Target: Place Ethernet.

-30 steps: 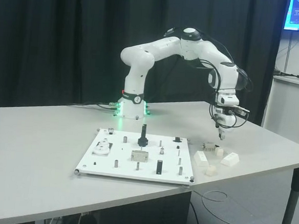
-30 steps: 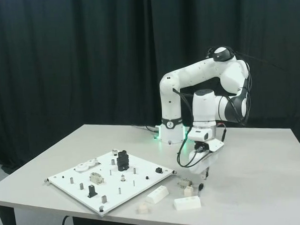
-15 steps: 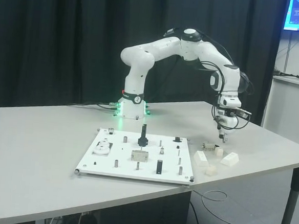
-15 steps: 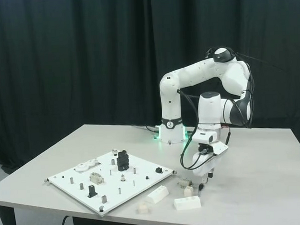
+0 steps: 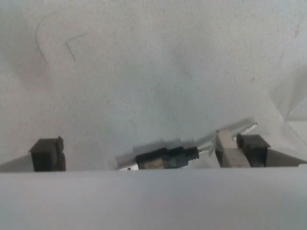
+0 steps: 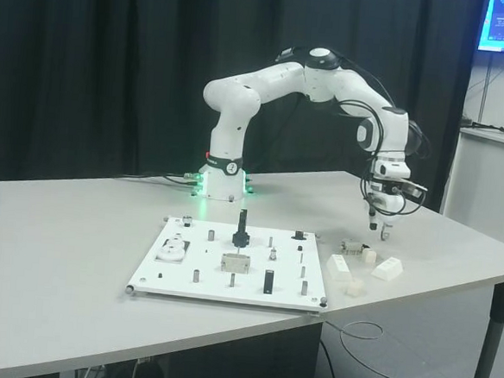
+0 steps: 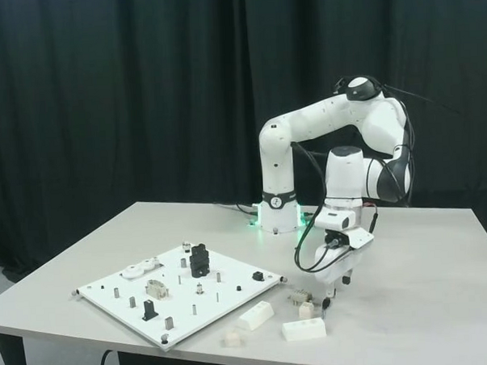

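In the wrist view the Ethernet plug [image 5: 158, 158], black with a clear tip, lies flat on the grey table. My gripper [image 5: 148, 154] hangs just above it, open. One black fingertip [image 5: 46, 154] stands well to one side of the plug and the other fingertip [image 5: 252, 147] to the opposite side, neither touching it. From the second room view the gripper [image 7: 339, 287] hovers low over the small black plug [image 7: 324, 306], near the table's front edge. The first room view shows the gripper [image 6: 376, 222] right of the white board [image 6: 211, 281].
A small metal connector [image 5: 229, 146] lies close beside the plug, also visible as the metal connector [image 7: 298, 296]. Several white blocks [image 7: 304, 329] sit around it near the table edge. The white board [image 7: 209, 317] carries several pegs and black sockets. The arm's base [image 6: 222, 174] shows a green light.
The wrist has turned and the gripper has shifted slightly toward the right in both room views, staying low over the small parts. Nothing on the table has moved.
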Available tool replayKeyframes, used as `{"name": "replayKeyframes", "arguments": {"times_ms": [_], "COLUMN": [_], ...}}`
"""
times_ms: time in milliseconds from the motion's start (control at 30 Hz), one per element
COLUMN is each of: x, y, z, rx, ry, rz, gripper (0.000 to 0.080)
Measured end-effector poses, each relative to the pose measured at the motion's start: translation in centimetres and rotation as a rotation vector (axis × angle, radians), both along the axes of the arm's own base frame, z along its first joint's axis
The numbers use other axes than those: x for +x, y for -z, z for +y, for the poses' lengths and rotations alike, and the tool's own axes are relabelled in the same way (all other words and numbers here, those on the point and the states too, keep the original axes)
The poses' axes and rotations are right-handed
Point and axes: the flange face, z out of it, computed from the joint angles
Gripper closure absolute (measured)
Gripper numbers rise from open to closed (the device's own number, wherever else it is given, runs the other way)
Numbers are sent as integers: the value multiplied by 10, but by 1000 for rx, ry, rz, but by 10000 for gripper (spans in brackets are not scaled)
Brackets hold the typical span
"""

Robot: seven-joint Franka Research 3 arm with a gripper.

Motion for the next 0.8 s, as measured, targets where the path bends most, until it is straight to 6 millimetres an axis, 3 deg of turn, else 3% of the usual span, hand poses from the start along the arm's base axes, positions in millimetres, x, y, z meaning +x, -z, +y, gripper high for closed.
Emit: {"name": "replayKeyframes", "arguments": {"times_ms": [800], "x": [2], "y": [-6], "z": [1], "rx": [-24], "ry": [-6], "rz": [-3], "gripper": [3]}}
